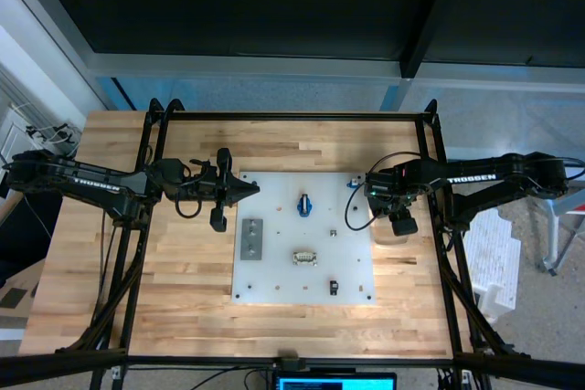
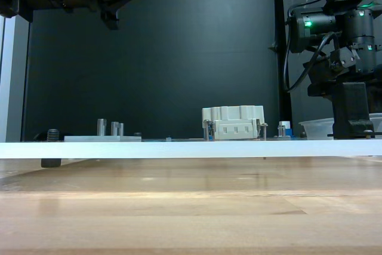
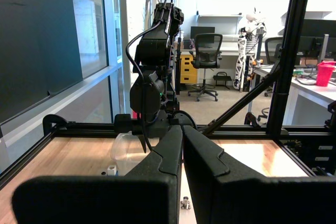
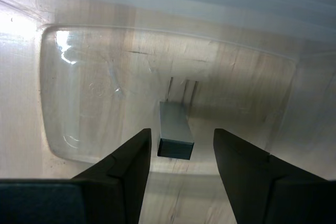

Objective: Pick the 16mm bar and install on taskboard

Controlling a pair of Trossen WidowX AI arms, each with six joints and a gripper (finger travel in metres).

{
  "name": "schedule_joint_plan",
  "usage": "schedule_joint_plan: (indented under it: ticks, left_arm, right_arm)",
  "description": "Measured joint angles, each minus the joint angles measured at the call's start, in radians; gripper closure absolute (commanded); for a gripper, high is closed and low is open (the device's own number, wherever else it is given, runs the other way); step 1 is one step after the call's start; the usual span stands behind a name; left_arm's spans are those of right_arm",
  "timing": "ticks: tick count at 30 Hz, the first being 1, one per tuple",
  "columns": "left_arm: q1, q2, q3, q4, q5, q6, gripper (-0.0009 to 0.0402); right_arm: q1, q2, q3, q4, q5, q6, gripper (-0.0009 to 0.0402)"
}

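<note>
**Right claw straddles the 16mm bar in the tray, nothing gripped yet**

The right claw [image 4: 181, 136] is spread wide and points down into the clear tray [image 4: 79, 77], holding nothing. Its two fingers [image 4: 128, 166] stand either side of the 16mm bar [image 4: 175, 129], a short grey stub resting on the tray floor. A gap shows on each side, narrower toward one finger, so neither pad touches it. This looks like the set-up for a pinch: the opening is kept wider than the stub so the fingers can drop past its sides before closing across it. Because the gaps are uneven, one finger would probably meet the bar first and nudge it along the slick plastic.

The tray sits just off the right edge of the taskboard [image 1: 274, 280], which lies flat on the wooden worktop [image 1: 183, 280]. The board carries a grey block [image 1: 250, 237], a blue clip [image 1: 303, 205] and a white connector [image 1: 304, 258]. The bar is well apart from all of these, so the work is at the picking step and the install has not begun. I cannot tell which hole it is meant for.

The left claw [image 3: 182, 129] is closed finger against finger on nothing. It is held high over the board's left edge, apparently parked there to leave the working arm room.
</note>
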Motion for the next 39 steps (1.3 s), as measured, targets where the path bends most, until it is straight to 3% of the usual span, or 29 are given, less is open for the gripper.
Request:
schedule_joint_plan:
  ticks: [19,30,39]
  left_arm:
    - [0.000,0.000,0.000,0.000,0.000,0.000,0.0393]
    - [0.000,0.000,0.000,0.000,0.000,0.000,0.0393]
    - [0.000,0.000,0.000,0.000,0.000,0.000,0.0393]
  right_arm:
    - [0.000,-0.005,0.006,-0.005,-0.017,-0.008,0.0396]
    - [0.000,-0.043,0.024,-0.023,-0.017,-0.010,0.0393]
    - [0.000,-0.069,0.174,-0.192,-0.017,0.055,0.0393]
